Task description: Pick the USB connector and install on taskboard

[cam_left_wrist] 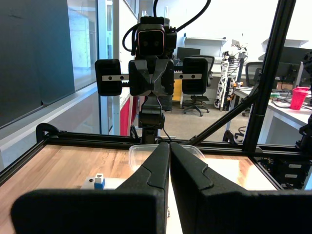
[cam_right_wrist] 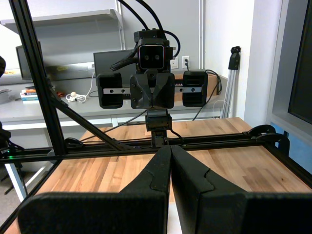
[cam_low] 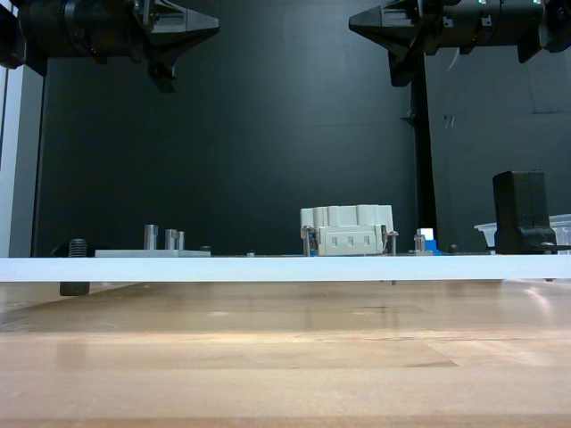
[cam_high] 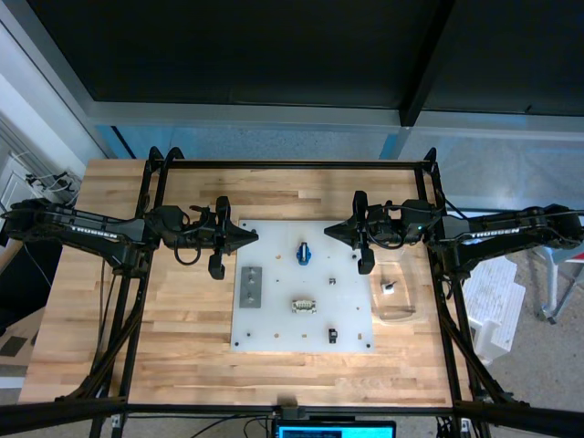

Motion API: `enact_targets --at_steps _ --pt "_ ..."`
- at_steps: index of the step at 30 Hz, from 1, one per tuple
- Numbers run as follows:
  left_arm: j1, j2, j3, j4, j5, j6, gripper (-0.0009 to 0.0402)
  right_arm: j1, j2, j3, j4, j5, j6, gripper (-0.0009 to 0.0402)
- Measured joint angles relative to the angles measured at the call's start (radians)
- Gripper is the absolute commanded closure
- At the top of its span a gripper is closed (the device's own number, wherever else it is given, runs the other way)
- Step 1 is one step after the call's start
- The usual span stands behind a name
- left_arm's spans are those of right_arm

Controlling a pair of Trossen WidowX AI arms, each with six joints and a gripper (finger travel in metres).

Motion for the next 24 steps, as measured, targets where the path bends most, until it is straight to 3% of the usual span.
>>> enact_targets --at_steps 15,24 --pt "0.0 0.0 0.0 0.0 0.0 0.0 0.0393 0.003 0.0 0.002 -0.011 0.0 0.002 0.0393" --pt "0.0 0.0 0.0 0.0 0.0 0.0 0.0393 0.006 -0.005 0.14 -0.457 -0.001 0.0 0.0393"
